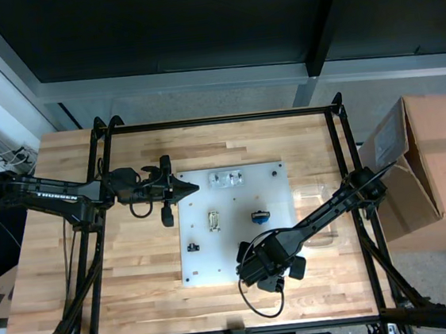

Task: Pick the M12 nut and place it on its threads and fasten

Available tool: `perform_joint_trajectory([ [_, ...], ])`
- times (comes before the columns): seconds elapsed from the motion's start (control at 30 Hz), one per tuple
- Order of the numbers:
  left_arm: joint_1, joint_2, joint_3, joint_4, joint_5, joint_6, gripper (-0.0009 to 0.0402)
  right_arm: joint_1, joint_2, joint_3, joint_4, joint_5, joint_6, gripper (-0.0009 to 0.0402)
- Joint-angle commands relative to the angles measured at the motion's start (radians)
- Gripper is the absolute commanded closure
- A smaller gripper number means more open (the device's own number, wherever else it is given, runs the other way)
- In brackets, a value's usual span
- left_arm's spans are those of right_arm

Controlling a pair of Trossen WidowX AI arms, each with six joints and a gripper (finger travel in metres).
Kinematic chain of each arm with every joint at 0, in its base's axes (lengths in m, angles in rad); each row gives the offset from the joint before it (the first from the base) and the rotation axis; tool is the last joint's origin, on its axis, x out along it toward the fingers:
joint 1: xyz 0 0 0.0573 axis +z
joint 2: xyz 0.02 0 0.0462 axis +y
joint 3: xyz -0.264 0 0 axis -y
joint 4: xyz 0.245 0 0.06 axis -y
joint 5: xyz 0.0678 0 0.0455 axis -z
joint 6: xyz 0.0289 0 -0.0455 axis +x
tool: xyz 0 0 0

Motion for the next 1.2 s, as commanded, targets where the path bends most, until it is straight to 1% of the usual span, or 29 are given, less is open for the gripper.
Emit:
perform_joint_trajectory([
  [0.03, 0.000, 0.000, 0.000, 0.000, 0.000, 0.000, 0.0393, 0.000, 0.000, -0.009, 0.005, 0.000, -0.002, 0.0359],
  [0.43, 0.000, 0.000, 0.000, 0.000, 0.000, 0.000, 0.0393, -0.001, 0.000, -0.055, 0.058, 0.000, -0.002, 0.0359],
  [1.13, 0.000, 0.000, 0.000, 0.000, 0.000, 0.000, 0.0393, -0.003, 0.000, -0.071, 0.069, 0.000, 0.003, 0.0359],
  [1.2, 0.000, 0.000, 0.000, 0.000, 0.000, 0.000, 0.0393, -0.003, 0.000, -0.071, 0.070, 0.000, 0.027, 0.0359],
])
